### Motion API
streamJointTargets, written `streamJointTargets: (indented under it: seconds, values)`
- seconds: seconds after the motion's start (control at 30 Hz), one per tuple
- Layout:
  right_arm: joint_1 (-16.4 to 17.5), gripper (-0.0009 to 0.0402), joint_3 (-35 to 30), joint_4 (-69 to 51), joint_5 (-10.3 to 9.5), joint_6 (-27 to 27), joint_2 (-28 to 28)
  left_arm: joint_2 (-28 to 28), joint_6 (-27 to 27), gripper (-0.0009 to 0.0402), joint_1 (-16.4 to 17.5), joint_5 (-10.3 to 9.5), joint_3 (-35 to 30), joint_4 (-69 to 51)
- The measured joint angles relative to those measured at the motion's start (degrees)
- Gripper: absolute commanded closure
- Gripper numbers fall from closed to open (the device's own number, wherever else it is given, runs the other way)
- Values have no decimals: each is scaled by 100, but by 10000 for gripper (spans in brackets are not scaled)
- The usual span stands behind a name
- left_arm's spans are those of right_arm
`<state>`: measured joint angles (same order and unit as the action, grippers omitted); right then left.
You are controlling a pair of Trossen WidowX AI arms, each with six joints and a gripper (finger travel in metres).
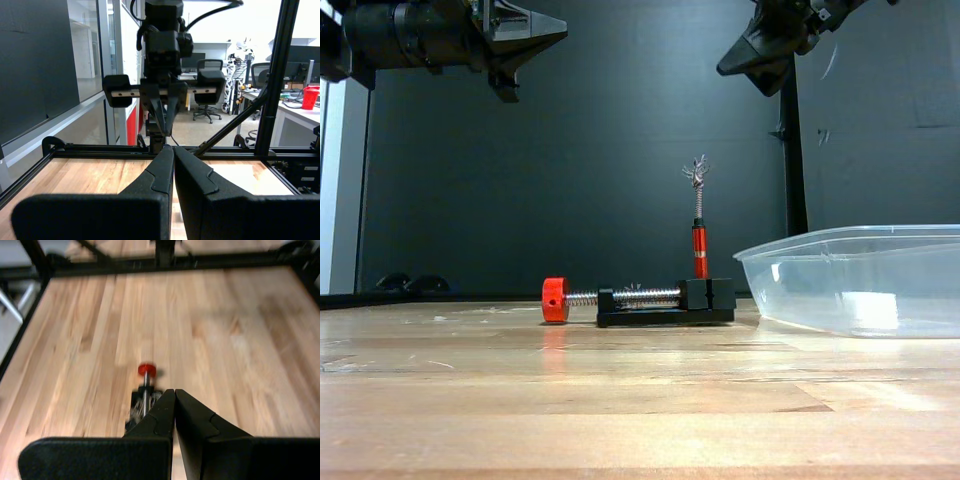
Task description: Remove the RCA connector from the receptacle and place in the container
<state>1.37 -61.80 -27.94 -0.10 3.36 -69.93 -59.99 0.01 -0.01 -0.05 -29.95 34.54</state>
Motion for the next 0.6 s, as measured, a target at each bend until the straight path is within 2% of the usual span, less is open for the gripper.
streamJointTargets:
  seconds: [0.17, 0.47, 0.6]
  values:
    - [103, 393, -522, -935, 0, 2, -444, 0, 0, 393, 0, 0, 2, 0]
    - [514, 391, -1217, -1902, 17, 37, -1303, 0, 0, 393, 0, 0, 0, 0]
    - [568, 359, -1377, -1950, 116, 87, -1617, 0, -2, 393, 0, 2, 2, 0]
